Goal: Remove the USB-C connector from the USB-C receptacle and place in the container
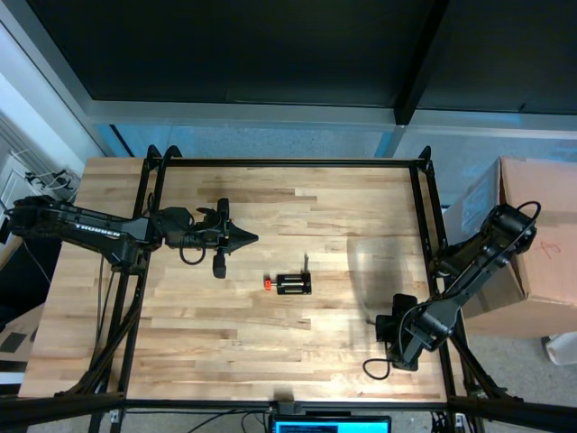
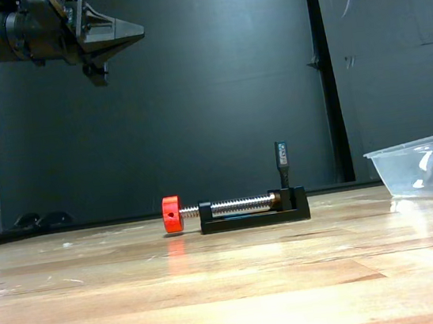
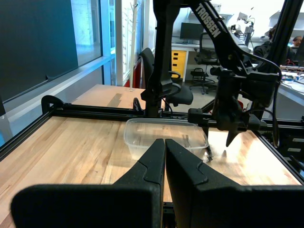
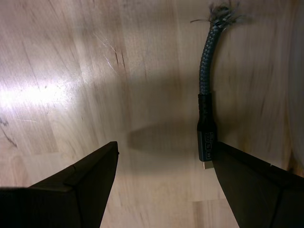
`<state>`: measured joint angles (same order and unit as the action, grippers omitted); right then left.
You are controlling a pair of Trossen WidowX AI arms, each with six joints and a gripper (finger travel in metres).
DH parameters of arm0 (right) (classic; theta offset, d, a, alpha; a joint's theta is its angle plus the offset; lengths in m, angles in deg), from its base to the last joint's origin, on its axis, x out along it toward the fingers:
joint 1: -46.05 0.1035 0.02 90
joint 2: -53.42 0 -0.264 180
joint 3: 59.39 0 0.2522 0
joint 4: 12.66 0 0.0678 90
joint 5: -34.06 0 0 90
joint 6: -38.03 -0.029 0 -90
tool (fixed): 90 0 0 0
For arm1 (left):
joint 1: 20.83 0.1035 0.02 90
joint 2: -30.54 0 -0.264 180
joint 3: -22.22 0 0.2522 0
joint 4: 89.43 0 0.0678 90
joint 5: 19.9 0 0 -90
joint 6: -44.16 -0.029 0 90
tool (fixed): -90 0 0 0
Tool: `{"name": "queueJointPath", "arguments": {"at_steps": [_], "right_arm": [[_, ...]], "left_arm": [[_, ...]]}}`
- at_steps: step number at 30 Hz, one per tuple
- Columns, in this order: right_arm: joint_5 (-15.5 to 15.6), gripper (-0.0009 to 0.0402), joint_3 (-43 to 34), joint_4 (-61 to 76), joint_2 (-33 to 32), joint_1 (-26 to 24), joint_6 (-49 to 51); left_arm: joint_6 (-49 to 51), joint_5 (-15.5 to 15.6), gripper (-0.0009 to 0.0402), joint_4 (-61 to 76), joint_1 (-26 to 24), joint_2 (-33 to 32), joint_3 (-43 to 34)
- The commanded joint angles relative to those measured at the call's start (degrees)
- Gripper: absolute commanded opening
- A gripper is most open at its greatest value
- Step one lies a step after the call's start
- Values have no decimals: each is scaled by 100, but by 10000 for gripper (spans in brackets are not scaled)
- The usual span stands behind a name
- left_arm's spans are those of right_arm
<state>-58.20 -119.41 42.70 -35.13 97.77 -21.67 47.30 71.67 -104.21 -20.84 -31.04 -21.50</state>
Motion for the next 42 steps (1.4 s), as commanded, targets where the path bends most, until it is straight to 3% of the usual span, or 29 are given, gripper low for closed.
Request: {"name": "queueJointPath", "arguments": {"at_steps": [1,13,17,31,42], "right_arm": [[7,275,162,-70,125,-55,61],[-133,273,328,-81,509,-138,214],[-129,253,463,-203,509,-173,212],[-177,132,715,-529,494,-236,-2],[-92,-2,695,-535,498,-236,0]], "left_arm": [[-2,-2,0,-4,2,-2,0],[-2,-2,0,-2,0,-2,0],[-2,-2,0,-2,0,-2,0],[-2,-2,0,-4,2,-2,0],[-2,0,0,-2,2,-2,0]]}}
